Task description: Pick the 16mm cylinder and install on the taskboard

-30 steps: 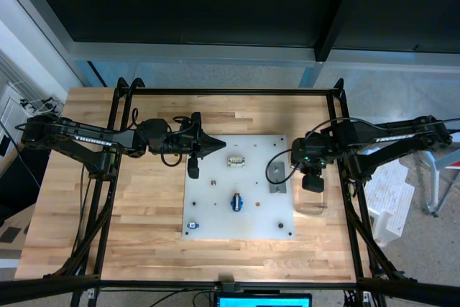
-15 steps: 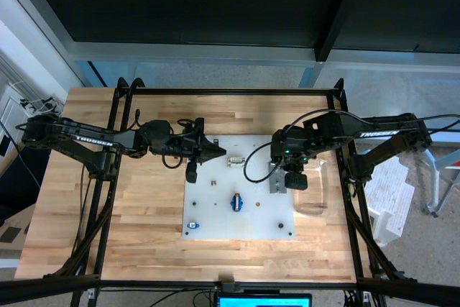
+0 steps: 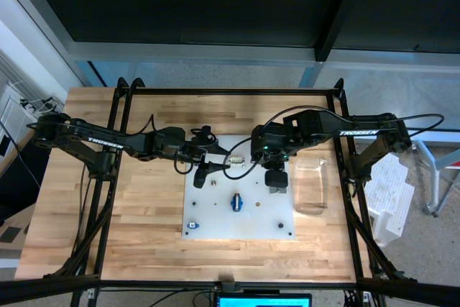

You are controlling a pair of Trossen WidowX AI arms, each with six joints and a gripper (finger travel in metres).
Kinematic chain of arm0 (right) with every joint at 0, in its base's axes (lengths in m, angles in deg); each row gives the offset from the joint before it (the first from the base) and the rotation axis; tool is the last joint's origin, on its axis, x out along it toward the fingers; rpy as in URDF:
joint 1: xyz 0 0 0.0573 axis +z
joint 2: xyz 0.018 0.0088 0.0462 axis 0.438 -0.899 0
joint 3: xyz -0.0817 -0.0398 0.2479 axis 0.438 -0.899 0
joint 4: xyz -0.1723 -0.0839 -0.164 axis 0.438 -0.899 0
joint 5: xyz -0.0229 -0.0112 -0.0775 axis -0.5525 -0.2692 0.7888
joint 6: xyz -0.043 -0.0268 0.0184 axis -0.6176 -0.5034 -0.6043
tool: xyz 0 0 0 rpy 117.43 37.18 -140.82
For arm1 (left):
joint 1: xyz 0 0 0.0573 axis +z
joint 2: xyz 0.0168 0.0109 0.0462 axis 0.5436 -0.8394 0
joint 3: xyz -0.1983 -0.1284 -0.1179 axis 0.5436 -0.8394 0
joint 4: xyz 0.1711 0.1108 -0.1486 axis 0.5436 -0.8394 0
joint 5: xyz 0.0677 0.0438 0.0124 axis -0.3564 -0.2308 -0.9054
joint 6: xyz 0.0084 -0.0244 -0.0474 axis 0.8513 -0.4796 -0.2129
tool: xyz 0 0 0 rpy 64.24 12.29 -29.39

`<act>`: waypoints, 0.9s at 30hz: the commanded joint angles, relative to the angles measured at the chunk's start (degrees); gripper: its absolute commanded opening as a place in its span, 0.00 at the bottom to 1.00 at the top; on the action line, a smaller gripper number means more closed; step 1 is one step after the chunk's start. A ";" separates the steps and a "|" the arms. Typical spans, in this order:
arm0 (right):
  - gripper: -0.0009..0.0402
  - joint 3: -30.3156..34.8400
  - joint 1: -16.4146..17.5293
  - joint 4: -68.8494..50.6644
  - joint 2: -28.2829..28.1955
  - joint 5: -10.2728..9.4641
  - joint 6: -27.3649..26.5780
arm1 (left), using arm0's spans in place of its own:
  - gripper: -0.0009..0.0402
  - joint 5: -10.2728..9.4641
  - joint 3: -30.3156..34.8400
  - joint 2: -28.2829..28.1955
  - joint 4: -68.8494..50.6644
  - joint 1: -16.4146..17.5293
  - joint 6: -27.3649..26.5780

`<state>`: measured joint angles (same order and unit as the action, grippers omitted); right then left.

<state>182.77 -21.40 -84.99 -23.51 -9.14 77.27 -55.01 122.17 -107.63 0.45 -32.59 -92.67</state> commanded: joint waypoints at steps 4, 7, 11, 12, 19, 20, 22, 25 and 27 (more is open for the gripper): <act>0.05 2.25 -0.37 1.66 -2.01 0.04 -0.98 | 0.59 0.04 1.31 -3.10 3.50 -0.02 0.26; 0.05 2.38 -0.59 1.97 -2.54 0.00 -1.14 | 0.58 0.07 2.78 -4.76 3.76 -0.04 0.57; 0.05 2.23 -0.72 2.56 -2.78 0.04 -1.18 | 0.56 0.02 4.46 -6.19 3.69 -0.07 0.92; 0.05 2.23 -0.72 2.58 -2.78 0.07 -1.20 | 0.56 0.04 4.83 -6.43 3.72 -0.07 0.92; 0.05 2.23 -0.85 3.21 -2.78 0.07 -1.20 | 0.52 0.00 7.19 -6.88 3.39 -0.07 1.07; 0.05 2.23 -0.87 3.63 -2.78 0.07 -1.25 | 0.52 -0.02 7.23 -6.88 3.39 -0.04 1.09; 0.05 2.23 -0.90 4.59 -2.78 0.07 -1.51 | 0.51 -0.02 7.23 -6.88 3.30 -0.04 1.09; 0.05 2.23 -0.92 5.09 -2.75 0.07 -1.62 | 0.50 -0.04 7.23 -6.88 2.54 -0.04 1.09; 0.05 2.23 -1.09 5.20 -2.75 0.07 -1.70 | 0.49 -0.04 7.23 -6.88 2.19 -0.04 1.09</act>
